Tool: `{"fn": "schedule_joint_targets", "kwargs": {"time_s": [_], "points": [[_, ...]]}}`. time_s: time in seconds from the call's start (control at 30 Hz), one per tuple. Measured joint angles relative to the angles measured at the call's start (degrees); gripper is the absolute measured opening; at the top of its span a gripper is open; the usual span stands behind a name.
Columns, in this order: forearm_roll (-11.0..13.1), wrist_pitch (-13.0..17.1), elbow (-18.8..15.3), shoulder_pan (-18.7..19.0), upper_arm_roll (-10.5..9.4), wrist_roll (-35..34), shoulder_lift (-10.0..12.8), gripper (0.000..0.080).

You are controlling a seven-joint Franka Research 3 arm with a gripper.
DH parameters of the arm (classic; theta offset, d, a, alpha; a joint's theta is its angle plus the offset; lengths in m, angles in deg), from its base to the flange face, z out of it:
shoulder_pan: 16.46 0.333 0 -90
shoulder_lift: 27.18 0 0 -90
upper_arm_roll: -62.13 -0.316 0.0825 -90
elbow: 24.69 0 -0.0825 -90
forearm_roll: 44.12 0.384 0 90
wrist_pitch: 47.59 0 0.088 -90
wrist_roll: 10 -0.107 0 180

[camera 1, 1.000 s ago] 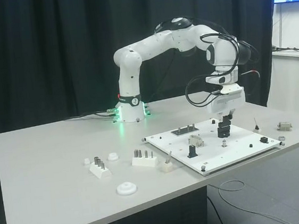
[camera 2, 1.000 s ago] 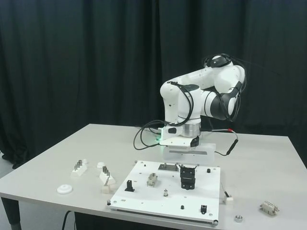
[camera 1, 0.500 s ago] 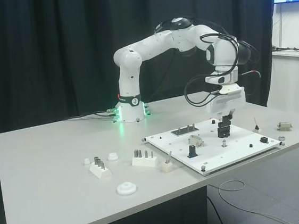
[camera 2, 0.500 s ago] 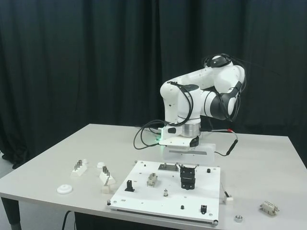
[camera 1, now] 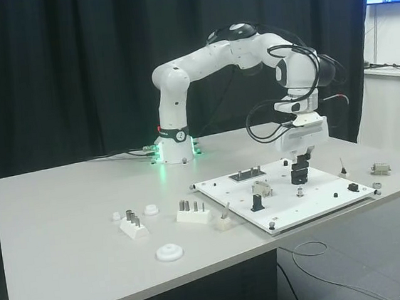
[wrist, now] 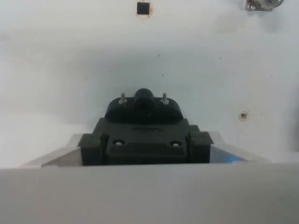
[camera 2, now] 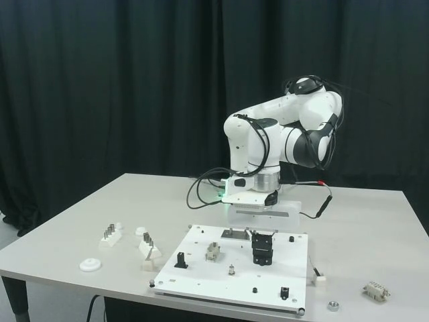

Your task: Insert D-SUB.

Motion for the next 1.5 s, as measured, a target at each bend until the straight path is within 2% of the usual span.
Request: {"fn": "schedule_joint_targets", "kwargs": {"time_s": [0.27,1.5], "points": [[0.0,0.0,0.0,0.0,0.0,0.7,0.0,0.0383],[0.0,0.0,0.0,0.1,-0.03,11.8,0.0,0.0383]]}}
